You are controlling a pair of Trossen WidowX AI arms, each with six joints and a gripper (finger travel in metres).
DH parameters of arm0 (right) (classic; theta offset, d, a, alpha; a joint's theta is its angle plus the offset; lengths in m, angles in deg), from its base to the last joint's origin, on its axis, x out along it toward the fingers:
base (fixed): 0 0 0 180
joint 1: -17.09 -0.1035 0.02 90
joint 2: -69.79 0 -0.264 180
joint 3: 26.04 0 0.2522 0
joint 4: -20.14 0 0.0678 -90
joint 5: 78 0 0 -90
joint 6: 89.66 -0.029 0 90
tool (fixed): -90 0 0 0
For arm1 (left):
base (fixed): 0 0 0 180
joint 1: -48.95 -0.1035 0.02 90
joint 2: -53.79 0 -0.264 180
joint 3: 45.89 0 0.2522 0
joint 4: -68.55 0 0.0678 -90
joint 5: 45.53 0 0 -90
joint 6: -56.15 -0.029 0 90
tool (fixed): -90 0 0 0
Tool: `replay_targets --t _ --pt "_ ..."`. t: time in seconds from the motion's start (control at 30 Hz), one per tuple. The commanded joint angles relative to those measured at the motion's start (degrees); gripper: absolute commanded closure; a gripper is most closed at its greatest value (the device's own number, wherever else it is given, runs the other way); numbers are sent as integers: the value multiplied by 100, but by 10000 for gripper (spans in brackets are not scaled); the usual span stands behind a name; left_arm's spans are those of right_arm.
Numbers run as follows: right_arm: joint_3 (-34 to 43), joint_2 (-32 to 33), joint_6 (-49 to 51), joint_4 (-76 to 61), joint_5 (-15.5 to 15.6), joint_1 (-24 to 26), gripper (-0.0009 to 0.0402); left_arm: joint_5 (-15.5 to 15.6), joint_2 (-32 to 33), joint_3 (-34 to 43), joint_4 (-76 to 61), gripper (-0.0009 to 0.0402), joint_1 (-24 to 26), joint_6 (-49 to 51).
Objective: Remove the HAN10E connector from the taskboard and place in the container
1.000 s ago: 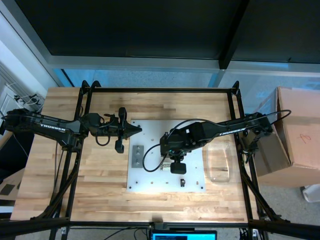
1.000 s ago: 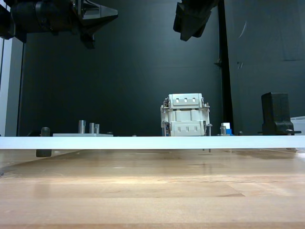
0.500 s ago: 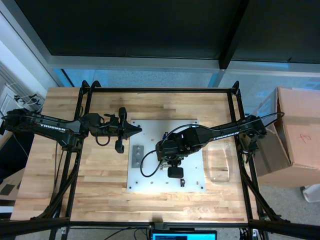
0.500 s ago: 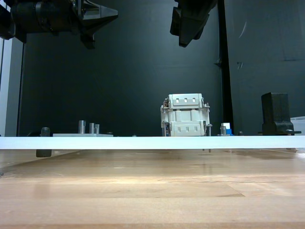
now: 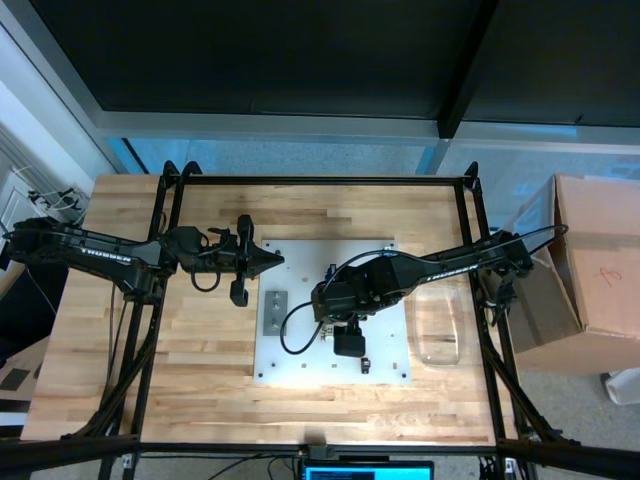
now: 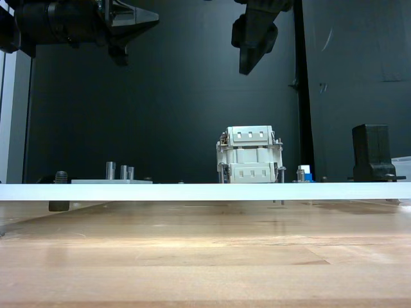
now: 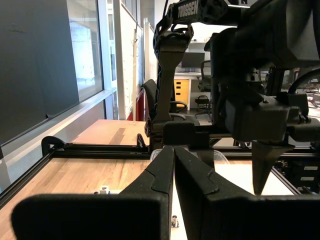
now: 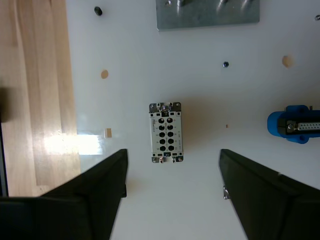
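- Connector position first: where is the HAN10E connector [image 6: 249, 155]?
- It stands upright in its seat on the taskboard [image 5: 290, 362], at the centre of the low view. It looks fully down as far as I can judge, and nothing holds it.
- And the arms?
- The right gripper [image 8: 172, 155] hangs high above it with its fingers spread wide. Its wrist camera shows the connector framed between them. The left gripper [image 7: 174, 172] hovers over the board's left edge, at the upper left of the low view, with its fingers pressed together on nothing.
- What could go wrong from here?
- The descent, I think. If the fingers come down off-centre, one tip could land on top of the housing instead of alongside it. A pinch on the upper shell alone might slip, and a tilted pull could jam the part in its seat. The blue connector [image 8: 295, 125] sits near, so drifting that way risks a knock. The container [image 5: 438, 325], at the right of the high view, looks shallow, so a high release could bounce the part out.
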Motion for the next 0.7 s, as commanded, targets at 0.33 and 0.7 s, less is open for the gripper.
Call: replay_targets --t 0.33,0.7 --pt "-70 402 7 57 -11 -52 47 -2 2 0 0 393 0 0" --pt "-70 852 13 205 -9 -74 32 -2 2 0 0 393 -2 0"
